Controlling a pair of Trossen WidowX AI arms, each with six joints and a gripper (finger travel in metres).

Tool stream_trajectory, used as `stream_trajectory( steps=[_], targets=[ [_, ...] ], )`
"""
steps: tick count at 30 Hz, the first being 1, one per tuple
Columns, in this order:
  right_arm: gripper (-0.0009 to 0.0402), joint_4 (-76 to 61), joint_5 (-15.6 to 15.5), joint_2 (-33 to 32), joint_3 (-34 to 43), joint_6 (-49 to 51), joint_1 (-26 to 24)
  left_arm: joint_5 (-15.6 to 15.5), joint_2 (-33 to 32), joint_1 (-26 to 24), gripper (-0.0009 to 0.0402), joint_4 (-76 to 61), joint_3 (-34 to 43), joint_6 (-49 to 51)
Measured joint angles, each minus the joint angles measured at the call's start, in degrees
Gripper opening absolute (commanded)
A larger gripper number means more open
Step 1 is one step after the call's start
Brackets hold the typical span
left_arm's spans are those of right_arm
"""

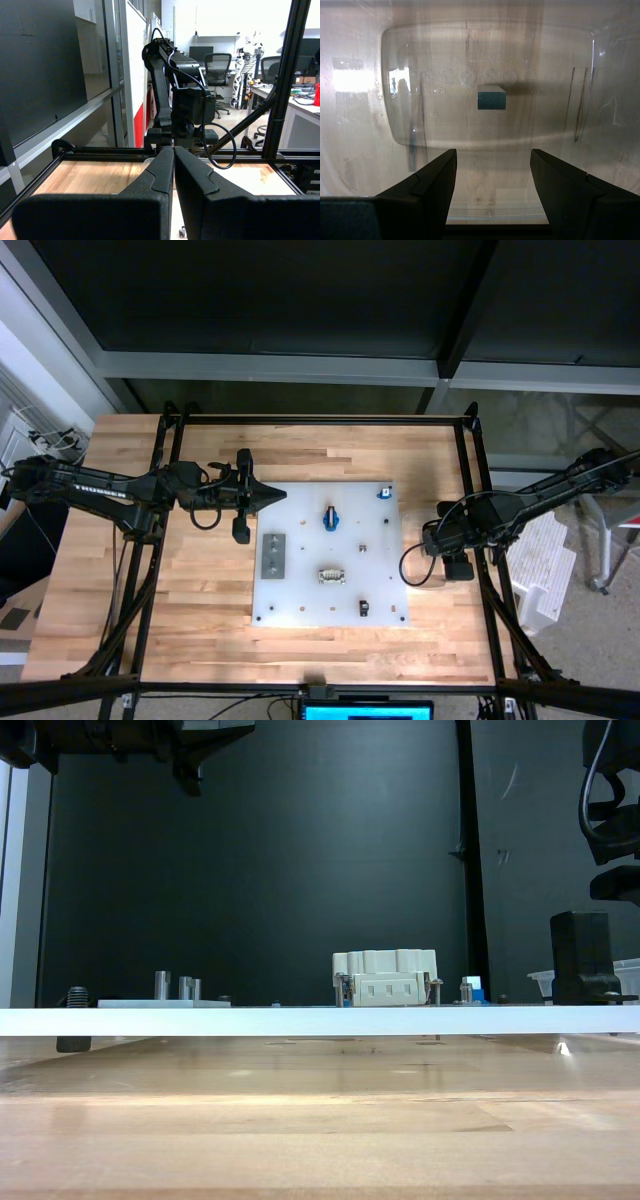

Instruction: Pick the 16mm bar and install on taskboard

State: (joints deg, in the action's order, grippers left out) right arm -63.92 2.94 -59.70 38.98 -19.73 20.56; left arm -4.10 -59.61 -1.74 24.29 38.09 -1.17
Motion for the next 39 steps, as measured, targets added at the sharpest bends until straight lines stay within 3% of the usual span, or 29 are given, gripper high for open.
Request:
stream_trajectory(
  steps=[39],
  targets=[
    [0.0204, -0.09, -0.09, -0.02, -0.2, -0.9, 0.46, -0.02, 0.0, 0.0, 0.0001, 0.0, 0.0, 0.02]
  ],
)
